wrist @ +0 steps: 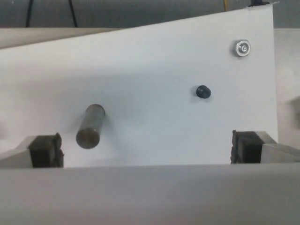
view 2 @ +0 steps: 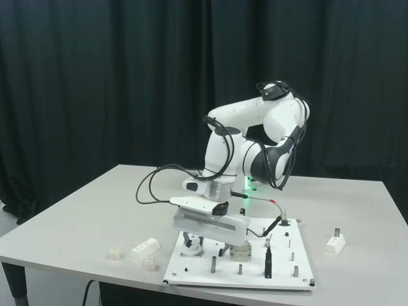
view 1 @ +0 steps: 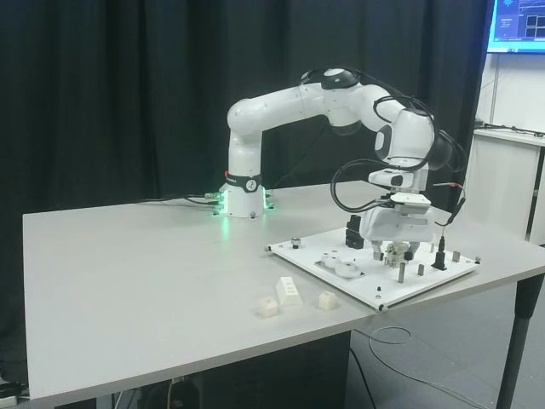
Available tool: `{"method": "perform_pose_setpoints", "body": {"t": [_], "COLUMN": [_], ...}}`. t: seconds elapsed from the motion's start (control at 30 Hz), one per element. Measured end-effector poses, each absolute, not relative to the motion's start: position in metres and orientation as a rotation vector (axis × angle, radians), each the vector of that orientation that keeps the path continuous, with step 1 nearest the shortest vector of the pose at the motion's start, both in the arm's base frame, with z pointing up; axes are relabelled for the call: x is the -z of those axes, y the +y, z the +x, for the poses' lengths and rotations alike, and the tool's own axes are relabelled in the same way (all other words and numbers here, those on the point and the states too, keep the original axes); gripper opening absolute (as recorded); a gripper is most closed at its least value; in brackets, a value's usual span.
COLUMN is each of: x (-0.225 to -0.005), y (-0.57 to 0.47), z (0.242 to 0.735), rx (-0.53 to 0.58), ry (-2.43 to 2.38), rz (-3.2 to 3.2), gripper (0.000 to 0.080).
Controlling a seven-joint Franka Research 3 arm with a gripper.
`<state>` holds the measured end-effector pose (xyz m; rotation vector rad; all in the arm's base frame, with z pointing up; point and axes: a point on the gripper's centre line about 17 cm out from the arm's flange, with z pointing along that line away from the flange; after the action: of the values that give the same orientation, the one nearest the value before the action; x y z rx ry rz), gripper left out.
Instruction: Insert round peg 3.
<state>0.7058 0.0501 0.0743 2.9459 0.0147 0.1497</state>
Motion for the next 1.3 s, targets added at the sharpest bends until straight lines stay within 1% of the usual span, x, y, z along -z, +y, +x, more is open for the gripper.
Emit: {"method": "perform_pose_setpoints", "body": {"t": [0.63, 1.3], "x": [-0.073, -0.067], "y": [0.038, 0.03], "z": [0.702, 0.709], "rx": [-0.148, -0.193], "ry": [-0.023, -0.038], "rz": [2.94, 2.919], "gripper": [0.08, 0.08]}}
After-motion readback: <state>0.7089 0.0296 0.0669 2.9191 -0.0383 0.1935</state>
